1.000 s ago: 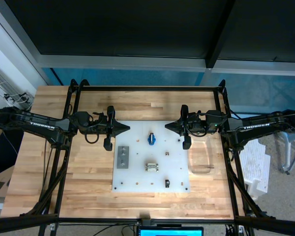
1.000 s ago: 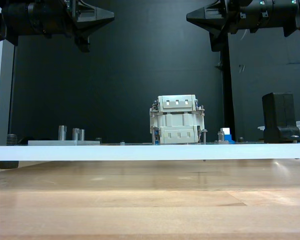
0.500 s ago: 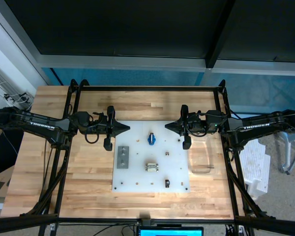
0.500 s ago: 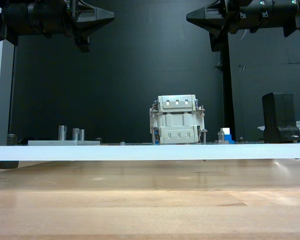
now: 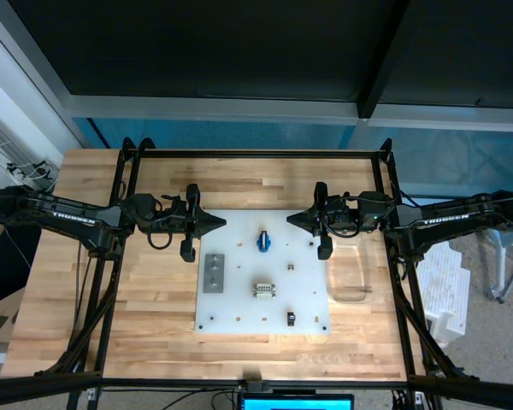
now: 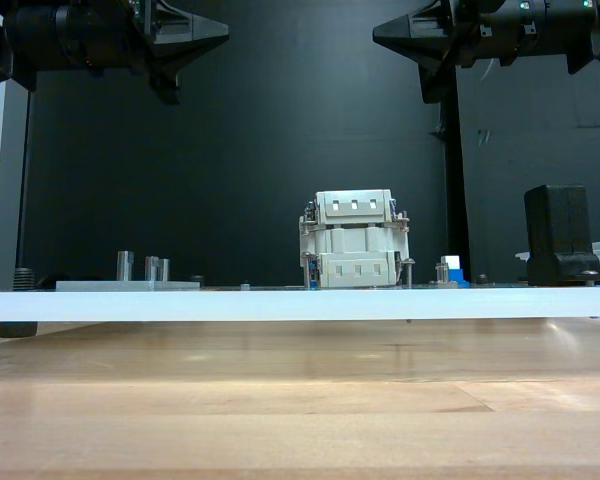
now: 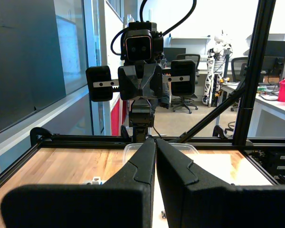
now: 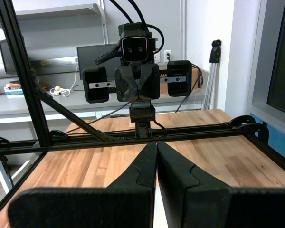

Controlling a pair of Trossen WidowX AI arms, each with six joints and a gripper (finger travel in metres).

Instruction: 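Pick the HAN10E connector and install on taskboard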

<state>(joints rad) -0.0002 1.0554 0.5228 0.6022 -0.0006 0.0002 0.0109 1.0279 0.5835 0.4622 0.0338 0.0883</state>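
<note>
The pale beige HAN10E connector [image 5: 262,290] stands upright on the white taskboard [image 5: 239,316], near its middle; the low view shows the HAN10E connector [image 6: 355,240] seated on the taskboard [image 6: 280,303]. My left gripper [image 5: 222,222] hovers high over the board's far left corner, shut with nothing held. My right gripper [image 5: 291,219] hovers high over the far right part, also shut and empty. Each wrist view looks level across at the other arm, with the left fingers [image 7: 142,164] and right fingers [image 8: 145,164] pressed together.
On the board sit a grey metal block [image 5: 215,272] at left, a blue knob [image 5: 263,241] at the back, and a small black part [image 5: 291,319] near the front. A clear plastic tray [image 5: 352,273] lies right of the board. A black frame [image 5: 256,154] surrounds the table.
</note>
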